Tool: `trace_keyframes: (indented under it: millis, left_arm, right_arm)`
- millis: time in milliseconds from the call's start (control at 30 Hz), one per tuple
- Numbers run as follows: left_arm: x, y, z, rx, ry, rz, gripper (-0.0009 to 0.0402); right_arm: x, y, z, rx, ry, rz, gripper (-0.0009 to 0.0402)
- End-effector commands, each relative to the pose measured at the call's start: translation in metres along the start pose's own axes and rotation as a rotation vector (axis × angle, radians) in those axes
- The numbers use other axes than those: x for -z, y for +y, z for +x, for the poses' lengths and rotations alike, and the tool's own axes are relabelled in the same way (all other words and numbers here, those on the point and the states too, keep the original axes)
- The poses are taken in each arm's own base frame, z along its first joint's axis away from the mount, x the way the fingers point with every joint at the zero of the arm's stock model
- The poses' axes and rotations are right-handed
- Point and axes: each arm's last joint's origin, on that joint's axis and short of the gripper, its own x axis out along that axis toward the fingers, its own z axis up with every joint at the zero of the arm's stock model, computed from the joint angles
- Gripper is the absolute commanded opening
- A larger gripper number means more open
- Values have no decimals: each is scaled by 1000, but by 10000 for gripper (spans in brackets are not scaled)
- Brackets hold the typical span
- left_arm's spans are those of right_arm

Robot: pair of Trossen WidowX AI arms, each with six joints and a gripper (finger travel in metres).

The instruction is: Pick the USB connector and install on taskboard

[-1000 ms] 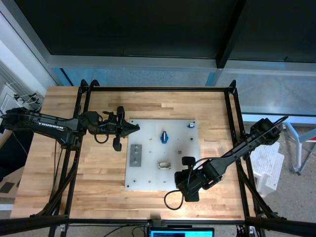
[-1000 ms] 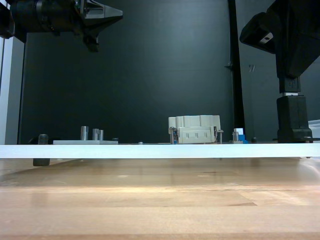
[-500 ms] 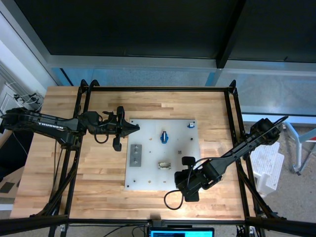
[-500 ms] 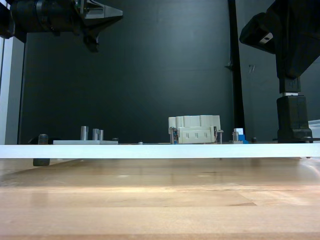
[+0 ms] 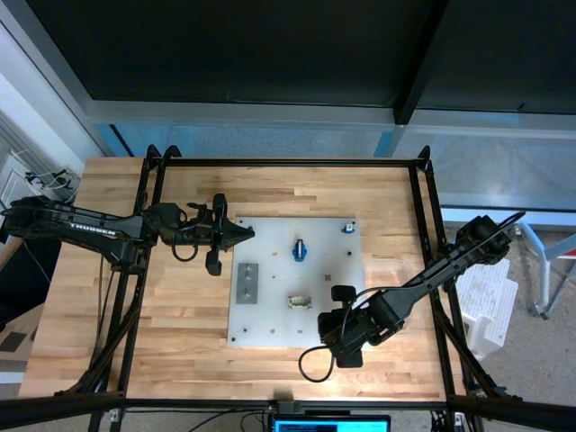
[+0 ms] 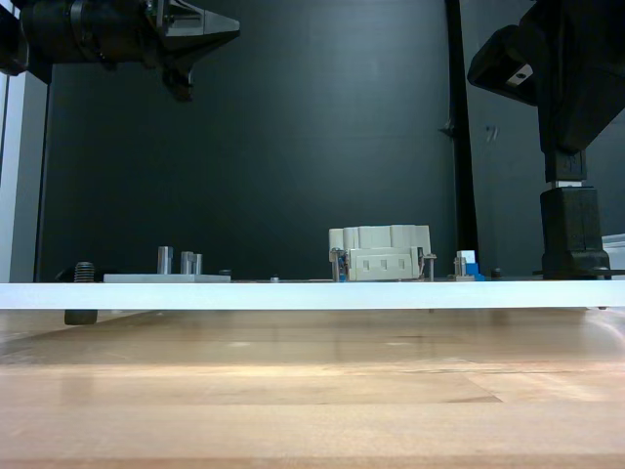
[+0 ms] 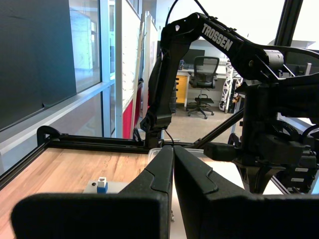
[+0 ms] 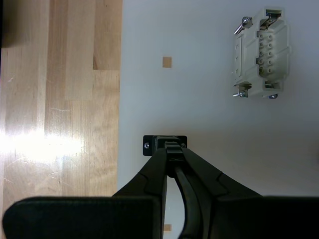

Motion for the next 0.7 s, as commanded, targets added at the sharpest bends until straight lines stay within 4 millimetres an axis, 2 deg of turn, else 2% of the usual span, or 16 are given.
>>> trace_keyframes:
  millis: [33,267,700]
  left_arm:
    - [0,0,0,0,0,0,0]
    - [0,0,0,0,0,0,0]
    - [0,0,0,0,0,0,0]
  right_arm:
    - [-1,1,-1,-5,-8,2,22]
    - [-1,1,-2,-7,-11,3,42]
    - [-1,-1,-9,-13,-22,6,126]
